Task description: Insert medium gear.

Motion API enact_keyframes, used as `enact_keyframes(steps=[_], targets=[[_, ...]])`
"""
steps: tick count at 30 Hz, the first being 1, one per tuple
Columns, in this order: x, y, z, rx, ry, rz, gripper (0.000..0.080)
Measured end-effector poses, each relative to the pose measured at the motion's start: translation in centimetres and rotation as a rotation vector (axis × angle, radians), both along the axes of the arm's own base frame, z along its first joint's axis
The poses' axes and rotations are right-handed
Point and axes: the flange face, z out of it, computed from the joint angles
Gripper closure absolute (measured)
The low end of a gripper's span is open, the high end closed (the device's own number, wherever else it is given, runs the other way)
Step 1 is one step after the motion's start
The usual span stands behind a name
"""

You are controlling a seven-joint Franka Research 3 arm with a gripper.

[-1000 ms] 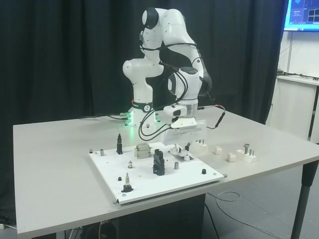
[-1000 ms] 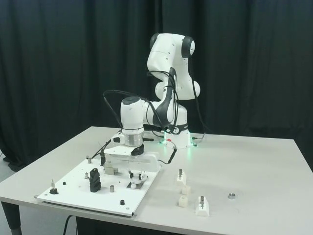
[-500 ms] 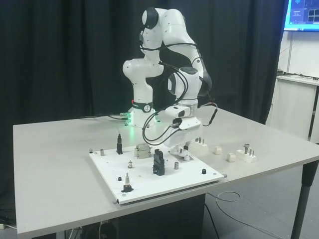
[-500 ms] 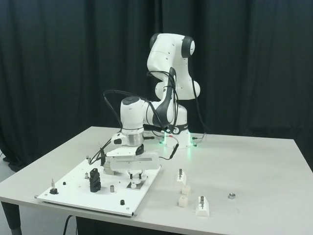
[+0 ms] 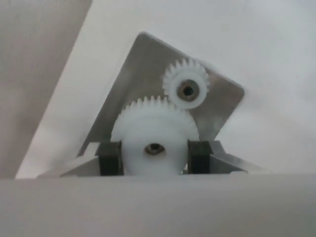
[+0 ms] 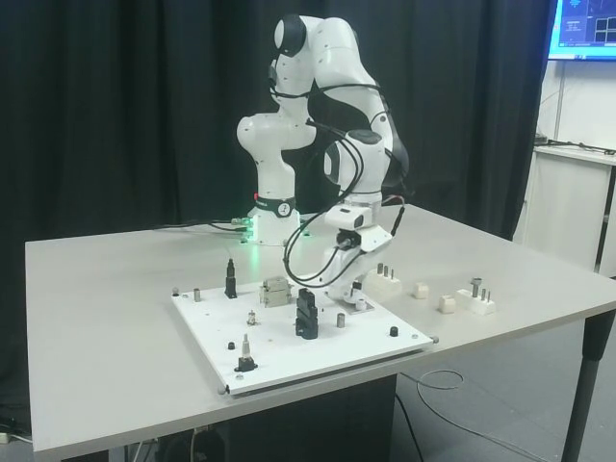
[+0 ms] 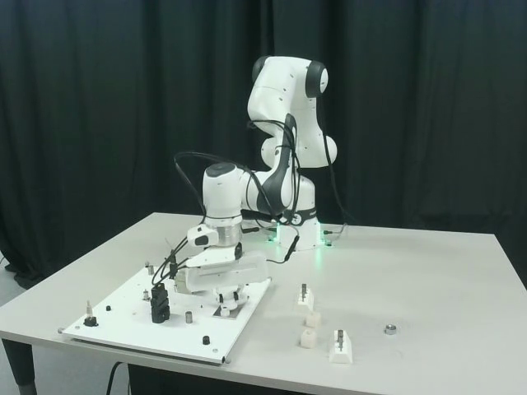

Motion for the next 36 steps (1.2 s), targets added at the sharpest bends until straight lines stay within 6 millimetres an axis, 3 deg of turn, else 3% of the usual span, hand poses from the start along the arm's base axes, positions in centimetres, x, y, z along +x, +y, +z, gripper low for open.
enact_keyframes(steps=[14,36], targets=[[0.02,0.02,-0.02,0.000,0.001,0.020,0.0522],[-0.02,0.07,-0.25,-0.010,0.001,-0.318,0.0522]])
